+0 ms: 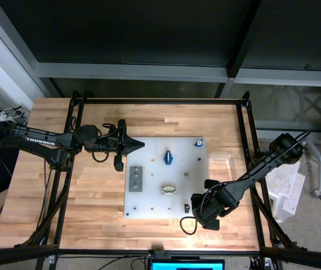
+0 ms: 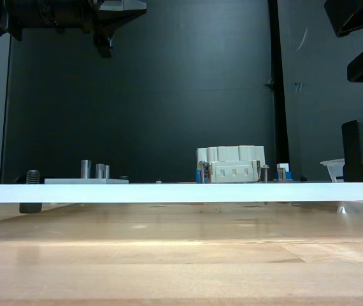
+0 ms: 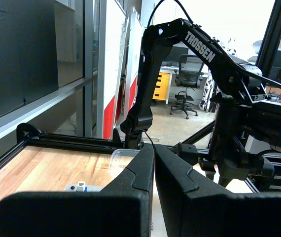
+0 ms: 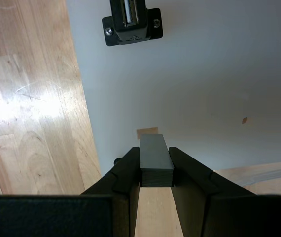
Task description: Pick the 16mm bar and install on taskboard
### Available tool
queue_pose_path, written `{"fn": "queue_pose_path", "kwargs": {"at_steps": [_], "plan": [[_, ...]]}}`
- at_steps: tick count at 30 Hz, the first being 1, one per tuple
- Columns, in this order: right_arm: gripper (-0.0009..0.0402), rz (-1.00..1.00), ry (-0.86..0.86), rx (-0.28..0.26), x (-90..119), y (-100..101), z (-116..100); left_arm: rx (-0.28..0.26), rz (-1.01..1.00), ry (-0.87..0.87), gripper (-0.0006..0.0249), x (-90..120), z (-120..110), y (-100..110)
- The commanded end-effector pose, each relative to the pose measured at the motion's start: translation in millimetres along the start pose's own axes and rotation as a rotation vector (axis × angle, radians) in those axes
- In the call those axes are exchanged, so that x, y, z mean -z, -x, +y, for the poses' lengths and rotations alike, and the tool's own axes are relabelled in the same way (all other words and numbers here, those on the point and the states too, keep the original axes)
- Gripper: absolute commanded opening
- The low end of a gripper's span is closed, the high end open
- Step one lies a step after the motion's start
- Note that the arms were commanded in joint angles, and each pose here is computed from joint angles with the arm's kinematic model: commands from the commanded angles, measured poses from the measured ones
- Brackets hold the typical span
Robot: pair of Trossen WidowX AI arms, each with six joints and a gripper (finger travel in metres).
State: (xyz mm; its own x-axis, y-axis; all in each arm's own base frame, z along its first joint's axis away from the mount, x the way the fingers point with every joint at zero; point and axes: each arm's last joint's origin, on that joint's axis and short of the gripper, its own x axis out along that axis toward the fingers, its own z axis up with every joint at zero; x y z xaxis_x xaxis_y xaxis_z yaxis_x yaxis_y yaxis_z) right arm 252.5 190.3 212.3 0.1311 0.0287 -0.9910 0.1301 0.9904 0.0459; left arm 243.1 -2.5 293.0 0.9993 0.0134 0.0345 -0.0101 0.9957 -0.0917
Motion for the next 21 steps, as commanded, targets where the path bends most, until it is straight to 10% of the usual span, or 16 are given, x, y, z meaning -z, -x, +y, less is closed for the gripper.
{"fn": "queue_pose_path", "kwargs": {"at_steps": [1,21], "plan": [[0.0,-0.001,-0.002,0.0,-1,-2,0,0.0,0.0,0.0,0.0,0,0,0],[0.0,0.011,0.01,0.003,-1,-16,1,0.0,0.0,0.0,0.0,0,0,0]]}}
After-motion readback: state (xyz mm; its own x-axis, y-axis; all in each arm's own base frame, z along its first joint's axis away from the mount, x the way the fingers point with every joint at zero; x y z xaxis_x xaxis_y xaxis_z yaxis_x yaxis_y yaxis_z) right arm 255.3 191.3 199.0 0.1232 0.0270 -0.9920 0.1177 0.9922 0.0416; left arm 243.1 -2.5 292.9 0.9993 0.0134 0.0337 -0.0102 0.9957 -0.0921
